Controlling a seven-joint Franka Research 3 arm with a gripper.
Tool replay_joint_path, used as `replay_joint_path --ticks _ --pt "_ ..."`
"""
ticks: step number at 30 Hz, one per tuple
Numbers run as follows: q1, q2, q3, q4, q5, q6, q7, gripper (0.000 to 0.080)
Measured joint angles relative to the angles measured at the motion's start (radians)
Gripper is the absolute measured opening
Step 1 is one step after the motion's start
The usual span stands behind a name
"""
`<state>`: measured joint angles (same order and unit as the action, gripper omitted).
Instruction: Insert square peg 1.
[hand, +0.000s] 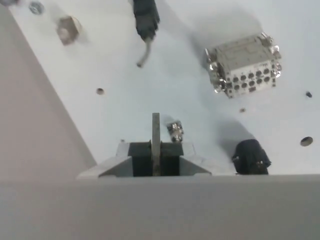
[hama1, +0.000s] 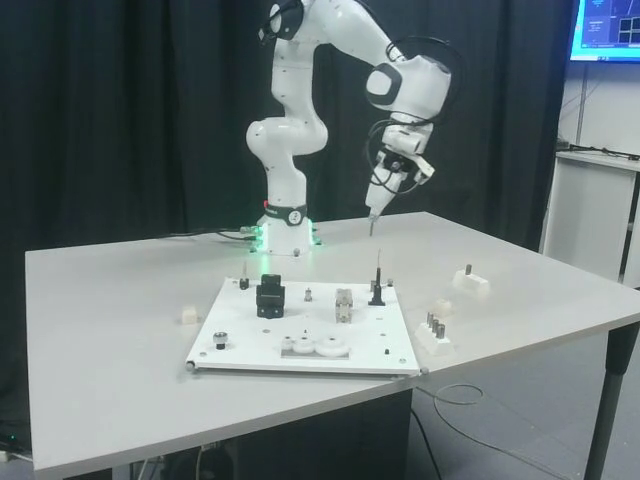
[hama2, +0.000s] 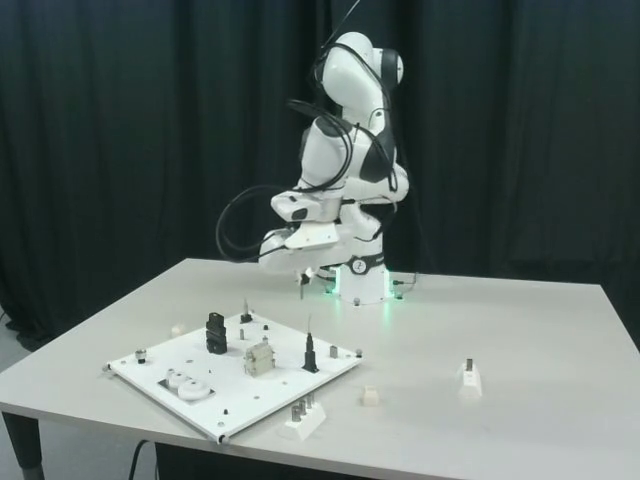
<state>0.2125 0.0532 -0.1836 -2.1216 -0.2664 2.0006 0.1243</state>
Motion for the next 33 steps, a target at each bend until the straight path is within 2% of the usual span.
replay_joint_path --ticks 9,15,24,33 --pt "-0.073 -0.050 0.000 -0.115 -0.024 0.134 -0.071 0.0031" --pt "-0.123 -0.065 -0.001 -0.167 -0.027 0.234 -0.136 0.0031" --pt "-0.181 -0.063 -0.002 -0.213 -0.027 0.372 -0.202 0.0031" --pt "-0.216 -0.031 -0.002 -0.224 -0.027 0.453 -0.259 0.0031"
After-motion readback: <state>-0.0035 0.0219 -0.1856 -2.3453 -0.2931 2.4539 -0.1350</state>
